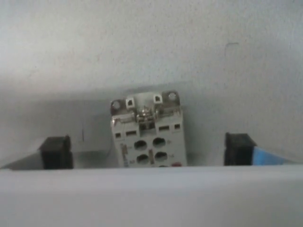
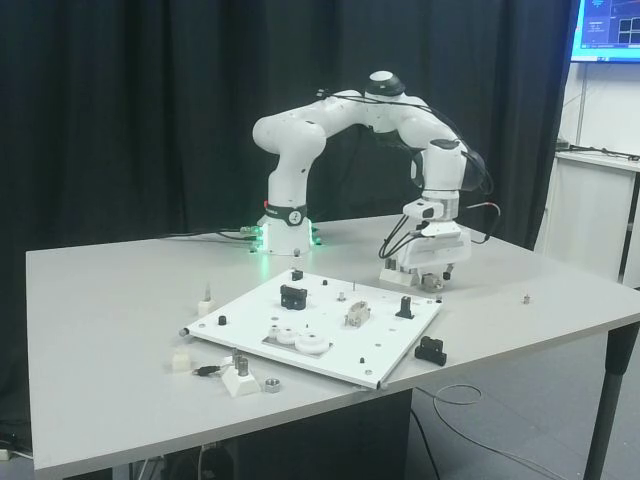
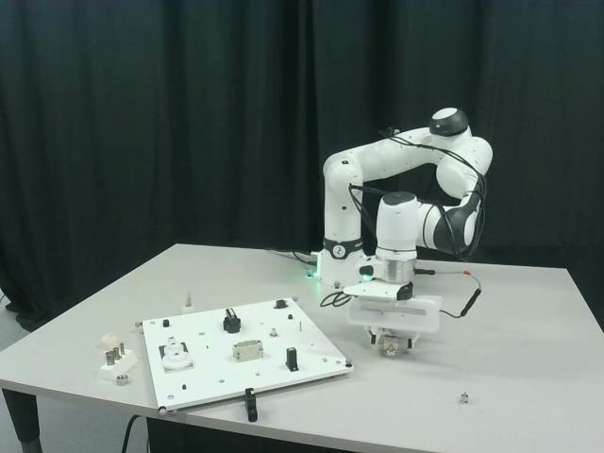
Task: Pick waterproof.
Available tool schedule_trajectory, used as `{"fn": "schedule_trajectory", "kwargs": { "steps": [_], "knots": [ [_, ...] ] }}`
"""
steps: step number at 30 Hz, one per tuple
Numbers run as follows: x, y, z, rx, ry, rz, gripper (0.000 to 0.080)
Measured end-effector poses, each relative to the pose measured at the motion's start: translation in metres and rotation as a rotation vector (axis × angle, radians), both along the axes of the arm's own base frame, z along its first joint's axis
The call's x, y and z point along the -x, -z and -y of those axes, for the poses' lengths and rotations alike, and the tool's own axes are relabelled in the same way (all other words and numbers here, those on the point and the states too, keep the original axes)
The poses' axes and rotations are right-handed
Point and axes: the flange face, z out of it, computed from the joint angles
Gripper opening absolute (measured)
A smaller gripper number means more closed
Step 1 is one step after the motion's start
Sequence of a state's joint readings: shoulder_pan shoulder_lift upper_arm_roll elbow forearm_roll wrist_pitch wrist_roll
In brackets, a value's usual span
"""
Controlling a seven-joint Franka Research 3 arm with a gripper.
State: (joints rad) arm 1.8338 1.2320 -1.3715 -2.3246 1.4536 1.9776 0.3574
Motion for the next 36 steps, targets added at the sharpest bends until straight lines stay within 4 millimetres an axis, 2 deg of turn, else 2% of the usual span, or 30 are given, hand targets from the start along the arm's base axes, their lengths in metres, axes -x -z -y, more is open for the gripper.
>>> {"fn": "schedule_trajectory", "kwargs": {
  "steps": [1,2,7,8,16,17,29,36],
  "knots": [
    [0.0,0.0,0.0,-0.002,0.002,0.0,0.08],
    [0.0,0.001,0.001,-0.003,0.003,0.0,0.0661],
    [-0.002,0.003,0.001,-0.01,0.005,-0.001,0.0661],
    [-0.002,0.004,0.001,-0.011,0.005,-0.002,0.0492],
    [-0.005,0.005,0.0,-0.017,-0.001,-0.002,0.0492],
    [-0.005,0.005,0.0,-0.017,-0.004,-0.002,0.0311],
    [-0.011,0.002,-0.005,-0.021,-0.015,0.012,0.0311],
    [-0.017,-0.009,0.0,-0.021,-0.005,0.031,0.0311]
  ]
}}
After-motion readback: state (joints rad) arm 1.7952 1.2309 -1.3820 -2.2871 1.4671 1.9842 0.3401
